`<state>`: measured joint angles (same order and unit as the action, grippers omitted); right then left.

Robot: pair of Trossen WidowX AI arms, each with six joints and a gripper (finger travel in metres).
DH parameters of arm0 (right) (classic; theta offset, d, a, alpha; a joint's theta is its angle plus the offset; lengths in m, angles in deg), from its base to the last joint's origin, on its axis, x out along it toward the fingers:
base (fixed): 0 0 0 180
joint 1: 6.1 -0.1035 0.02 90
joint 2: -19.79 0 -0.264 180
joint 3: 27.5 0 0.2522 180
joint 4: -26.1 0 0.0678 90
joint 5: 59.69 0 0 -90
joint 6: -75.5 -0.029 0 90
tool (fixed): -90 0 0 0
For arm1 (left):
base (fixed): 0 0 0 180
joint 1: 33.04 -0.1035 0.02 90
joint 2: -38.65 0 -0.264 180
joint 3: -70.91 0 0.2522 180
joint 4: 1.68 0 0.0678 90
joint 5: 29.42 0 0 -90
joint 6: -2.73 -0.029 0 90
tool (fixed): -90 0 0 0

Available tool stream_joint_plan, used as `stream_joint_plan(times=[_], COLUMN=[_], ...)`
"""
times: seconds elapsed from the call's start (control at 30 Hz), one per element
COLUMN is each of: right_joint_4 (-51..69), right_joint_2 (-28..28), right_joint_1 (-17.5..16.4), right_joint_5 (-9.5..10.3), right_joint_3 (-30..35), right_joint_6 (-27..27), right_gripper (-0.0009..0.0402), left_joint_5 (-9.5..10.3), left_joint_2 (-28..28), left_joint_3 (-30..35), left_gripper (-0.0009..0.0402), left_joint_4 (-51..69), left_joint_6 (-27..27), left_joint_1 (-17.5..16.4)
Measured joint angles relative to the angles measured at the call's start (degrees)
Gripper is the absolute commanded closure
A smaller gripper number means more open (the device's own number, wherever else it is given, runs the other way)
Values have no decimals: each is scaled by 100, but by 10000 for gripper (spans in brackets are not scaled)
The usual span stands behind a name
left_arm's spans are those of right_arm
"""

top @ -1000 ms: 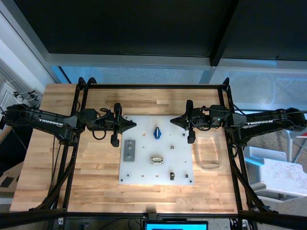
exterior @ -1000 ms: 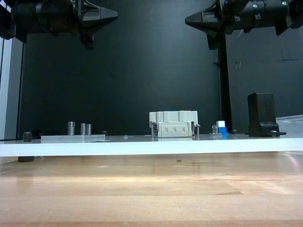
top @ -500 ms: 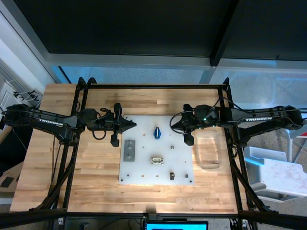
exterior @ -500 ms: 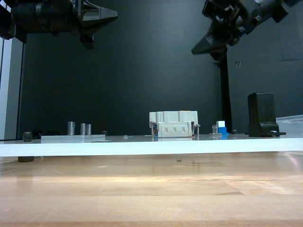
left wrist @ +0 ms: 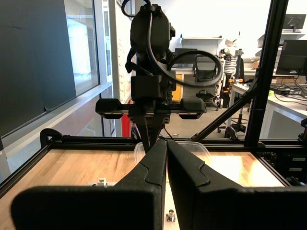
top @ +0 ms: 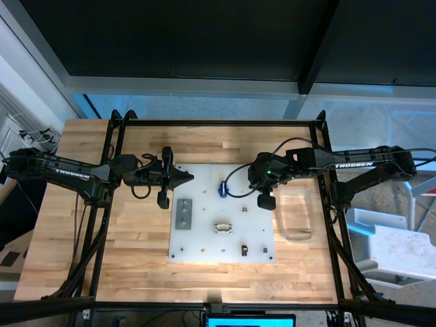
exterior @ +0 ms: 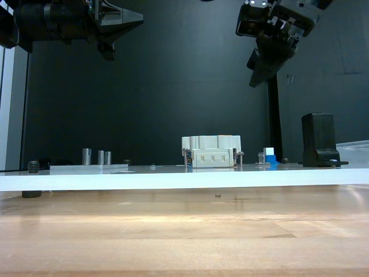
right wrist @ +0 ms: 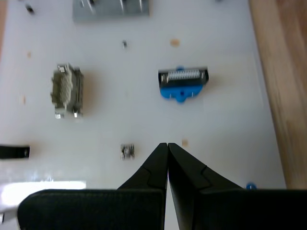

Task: Pick the 16mm bar from the taskboard and place it in the container

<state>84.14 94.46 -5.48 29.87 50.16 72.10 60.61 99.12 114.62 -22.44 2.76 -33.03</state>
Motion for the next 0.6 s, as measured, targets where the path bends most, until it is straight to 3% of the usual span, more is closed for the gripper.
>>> stream_joint_plan(times=[0.27, 0.6], right_joint_4=[1010, 1969], right_joint_2=[361, 520], right_joint_1=[-31, -79], right_joint_5=[-20, 7], right_joint_3=[457, 509], right_joint_6=[-74, -81], right_gripper=[393, 393], left_joint_5=[0, 0], left_joint_2=[2, 0], left_joint_3=[0, -2], left_gripper=[393, 393], left_joint_4=[-2, 0], left_joint_6=[0, -2], left_joint_1=[0, 0])
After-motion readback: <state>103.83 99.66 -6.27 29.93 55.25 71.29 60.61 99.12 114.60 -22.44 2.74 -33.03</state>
